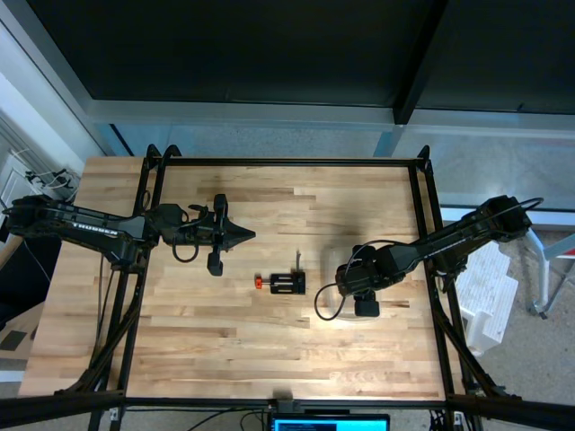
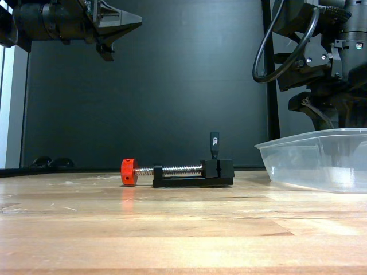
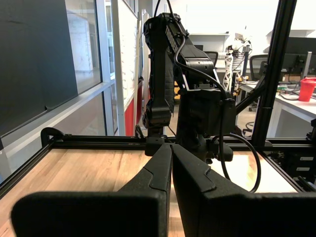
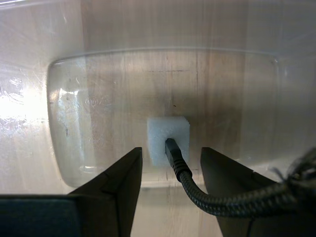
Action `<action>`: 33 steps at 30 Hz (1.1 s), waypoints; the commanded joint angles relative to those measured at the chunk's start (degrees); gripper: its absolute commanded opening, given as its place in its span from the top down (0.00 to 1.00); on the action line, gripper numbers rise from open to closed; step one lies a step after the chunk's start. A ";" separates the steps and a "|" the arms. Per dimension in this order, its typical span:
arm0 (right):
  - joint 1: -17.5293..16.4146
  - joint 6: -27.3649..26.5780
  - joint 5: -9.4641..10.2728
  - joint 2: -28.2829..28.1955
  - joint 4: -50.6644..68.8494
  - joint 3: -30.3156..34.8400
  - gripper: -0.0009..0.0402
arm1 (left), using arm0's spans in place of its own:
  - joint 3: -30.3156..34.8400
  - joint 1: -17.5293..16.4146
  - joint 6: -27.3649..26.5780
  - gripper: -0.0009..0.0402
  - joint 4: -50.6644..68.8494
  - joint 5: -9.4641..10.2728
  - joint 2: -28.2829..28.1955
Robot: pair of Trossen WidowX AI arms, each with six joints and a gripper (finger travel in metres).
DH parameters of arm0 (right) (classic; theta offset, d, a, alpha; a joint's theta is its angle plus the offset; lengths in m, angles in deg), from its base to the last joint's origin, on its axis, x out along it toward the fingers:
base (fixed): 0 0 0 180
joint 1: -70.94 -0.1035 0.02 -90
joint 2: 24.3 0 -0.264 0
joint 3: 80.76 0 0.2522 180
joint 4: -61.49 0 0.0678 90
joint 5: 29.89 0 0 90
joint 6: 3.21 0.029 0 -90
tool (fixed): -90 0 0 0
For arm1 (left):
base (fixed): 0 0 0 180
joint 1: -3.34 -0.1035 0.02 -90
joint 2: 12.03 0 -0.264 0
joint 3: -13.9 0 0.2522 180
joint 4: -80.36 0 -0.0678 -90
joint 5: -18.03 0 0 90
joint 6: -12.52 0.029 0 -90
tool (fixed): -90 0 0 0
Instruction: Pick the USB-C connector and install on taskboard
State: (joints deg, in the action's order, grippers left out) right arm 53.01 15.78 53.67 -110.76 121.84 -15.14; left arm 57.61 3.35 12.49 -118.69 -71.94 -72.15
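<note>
The taskboard [image 1: 286,284] is a small black block with a red-orange knob [image 2: 129,171] and a thin upright pin [image 2: 214,144], lying mid-table. My right gripper [image 4: 170,151] hangs open over a clear plastic tray [image 2: 287,163] to the right of the board. Between its fingers [image 4: 123,177] lies the USB-C connector [image 4: 171,147], a small dark plug at the tip of a braided cable [image 4: 217,200], resting on a small white square piece [image 4: 168,132] on the tray floor. My left gripper [image 1: 244,235] is shut on nothing, held high left of the board.
A black metal frame [image 1: 287,162] runs around the tabletop. The tray's walls [image 4: 163,52] enclose the white piece on all sides. A black cable loop [image 1: 323,310] droops from the right arm beside the tray.
</note>
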 commanded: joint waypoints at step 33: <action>-0.22 0.04 -1.44 0.92 0.24 0.02 0.98 | 0.00 0.00 0.00 0.98 -0.02 0.00 0.00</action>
State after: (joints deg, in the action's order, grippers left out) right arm 52.81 15.80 52.19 -110.10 122.10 -15.14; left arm 57.59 3.35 12.46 -118.69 -71.92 -72.13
